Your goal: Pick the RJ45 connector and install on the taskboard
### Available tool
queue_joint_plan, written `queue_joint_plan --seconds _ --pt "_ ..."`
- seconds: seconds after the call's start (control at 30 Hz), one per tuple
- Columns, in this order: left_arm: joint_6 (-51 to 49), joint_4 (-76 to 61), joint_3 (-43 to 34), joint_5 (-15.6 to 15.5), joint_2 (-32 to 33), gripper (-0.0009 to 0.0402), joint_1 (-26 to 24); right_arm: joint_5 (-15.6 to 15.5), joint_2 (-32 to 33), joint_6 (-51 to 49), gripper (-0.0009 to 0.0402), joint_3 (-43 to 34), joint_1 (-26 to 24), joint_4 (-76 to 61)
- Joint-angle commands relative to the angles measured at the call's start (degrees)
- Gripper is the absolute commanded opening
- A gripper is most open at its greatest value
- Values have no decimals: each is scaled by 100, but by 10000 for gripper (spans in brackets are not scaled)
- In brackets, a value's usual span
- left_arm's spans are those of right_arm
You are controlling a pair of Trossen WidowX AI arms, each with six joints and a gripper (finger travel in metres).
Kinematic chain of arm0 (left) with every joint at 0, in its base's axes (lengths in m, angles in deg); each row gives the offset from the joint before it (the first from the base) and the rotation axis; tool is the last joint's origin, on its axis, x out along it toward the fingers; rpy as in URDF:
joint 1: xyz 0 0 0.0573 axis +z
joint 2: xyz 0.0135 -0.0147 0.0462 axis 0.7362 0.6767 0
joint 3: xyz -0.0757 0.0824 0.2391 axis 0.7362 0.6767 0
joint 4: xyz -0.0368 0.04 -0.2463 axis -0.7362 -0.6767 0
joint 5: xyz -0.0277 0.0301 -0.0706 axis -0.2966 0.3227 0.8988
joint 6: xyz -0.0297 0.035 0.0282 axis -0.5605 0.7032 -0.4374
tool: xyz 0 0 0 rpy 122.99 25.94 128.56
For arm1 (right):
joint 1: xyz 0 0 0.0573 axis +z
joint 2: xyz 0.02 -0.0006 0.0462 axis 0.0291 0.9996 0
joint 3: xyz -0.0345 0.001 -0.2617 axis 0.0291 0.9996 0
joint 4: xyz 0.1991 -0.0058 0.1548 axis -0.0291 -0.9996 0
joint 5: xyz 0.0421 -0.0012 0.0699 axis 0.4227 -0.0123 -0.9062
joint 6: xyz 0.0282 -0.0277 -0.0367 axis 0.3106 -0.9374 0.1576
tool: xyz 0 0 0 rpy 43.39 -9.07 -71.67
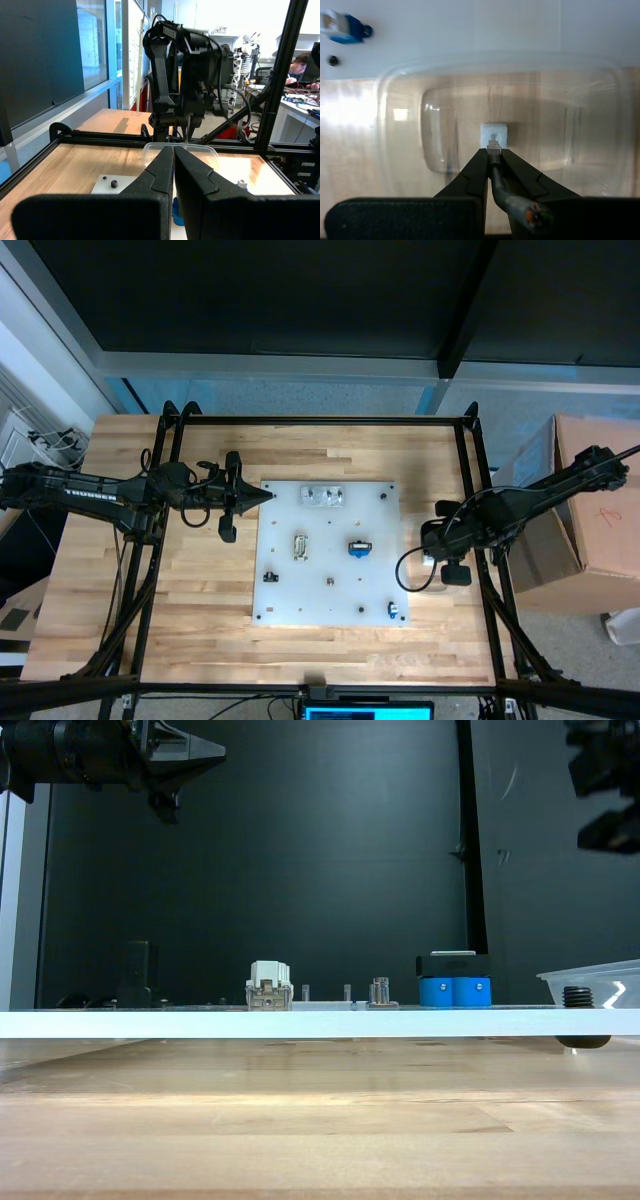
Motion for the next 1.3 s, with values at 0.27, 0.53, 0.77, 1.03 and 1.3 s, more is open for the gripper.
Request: queue_joint_plan --seconds 0.27,0.53,0.77,1.03,1.3 --pt "2 2 -2 0 2 0 2 0 9 20 0 -590 0 -479" --pt "2 2 -2 0 2 0 2 0 52 42 0 -590 4 -466" --pt "2 2 -2 0 2 0 2 0 52 44 0 -590 4 -461" --pt "2 2 -2 0 2 0 2 0 142 50 0 -605 17 -315" --pt "0 2 -2 2 2 0 2 -7 546 267 0 -896 87 -186"
